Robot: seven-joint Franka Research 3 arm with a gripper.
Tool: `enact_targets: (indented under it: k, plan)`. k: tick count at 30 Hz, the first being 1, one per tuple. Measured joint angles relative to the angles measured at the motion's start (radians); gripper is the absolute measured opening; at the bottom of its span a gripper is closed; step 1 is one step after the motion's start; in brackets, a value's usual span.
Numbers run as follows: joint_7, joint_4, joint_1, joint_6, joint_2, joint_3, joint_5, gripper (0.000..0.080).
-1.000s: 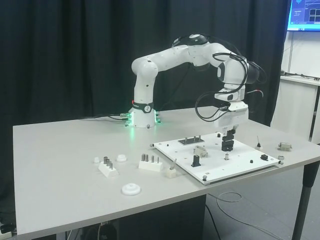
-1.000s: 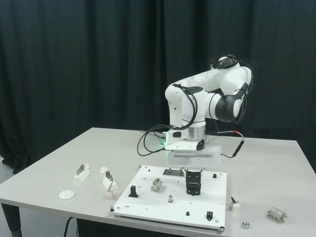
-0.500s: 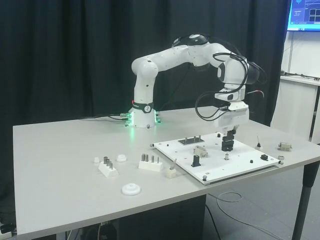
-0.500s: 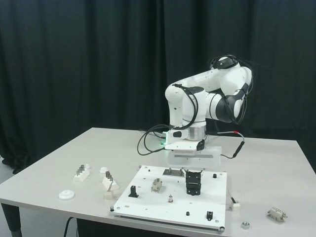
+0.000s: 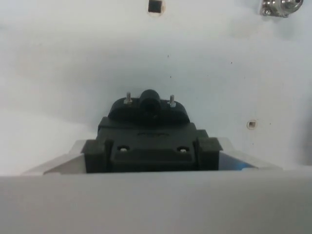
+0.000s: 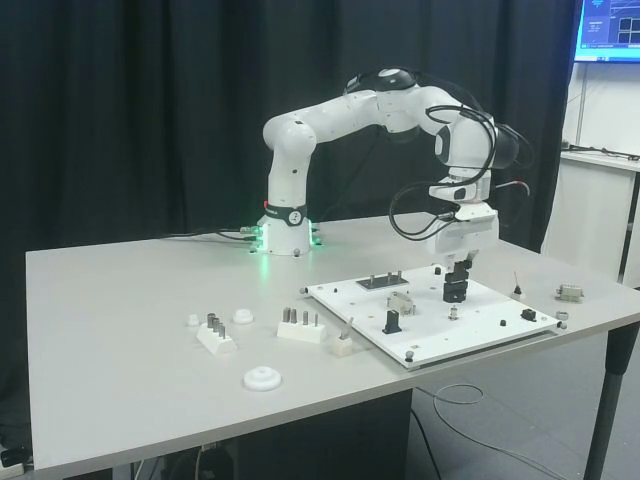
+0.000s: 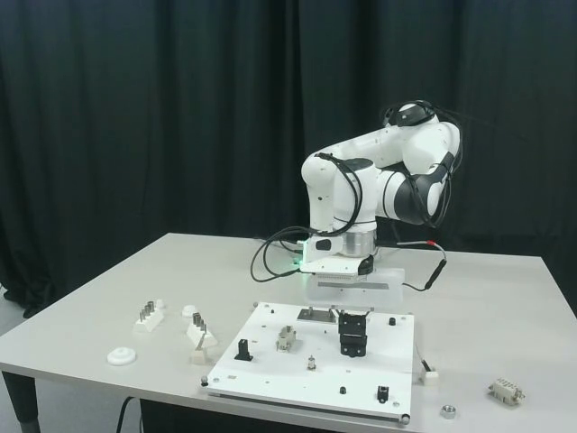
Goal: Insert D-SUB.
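Table [image 6: 120, 300]: grey, carrying loose parts on its left half and a white board on its right half.
White gear [image 6: 261, 378]: a toothed disc lying flat near the front edge, the leftmost-front loose part in the first room view.
Peg blocks: a white block with grey pegs [image 6: 215, 334] beside a small white ring [image 6: 241, 317]; a second white block with pegs [image 6: 301, 327] just to its right, near the board's left corner.
Assembly board [image 6: 480, 335]: white plate lying flat on the table, with a black bracket [image 6: 392, 320], a grey metal socket [image 6: 401, 301] and a dark flat plate [image 6: 378, 282] standing on it.
Arm [image 6: 340, 115]: white, base ringed with green light at the table's rear, reaching forward and bending down over the board.
Gripper [image 6: 456, 268]: pointing straight down above the board's middle; the fingers are closed around the black D-SUB connector.
D-SUB connector [image 5: 148, 139]: black housing hanging upright between the fingers, its lower end at or just above the board surface; whether it touches cannot be told. In the wrist view two small screws stick out either side of its round cable boss.
Small pin [image 6: 456, 313]: grey, standing on the board just in front of the connector.
Far right: a grey multi-pin connector [image 6: 570, 292] lies on the table beyond the board's right edge, well apart from the gripper.
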Motion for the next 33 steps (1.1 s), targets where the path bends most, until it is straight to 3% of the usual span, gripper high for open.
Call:
enact_targets:
  k: [33]
  plan:
    - [0.017,-0.002,0.006,-0.013,0.000,-0.002,-0.011,0.0382]
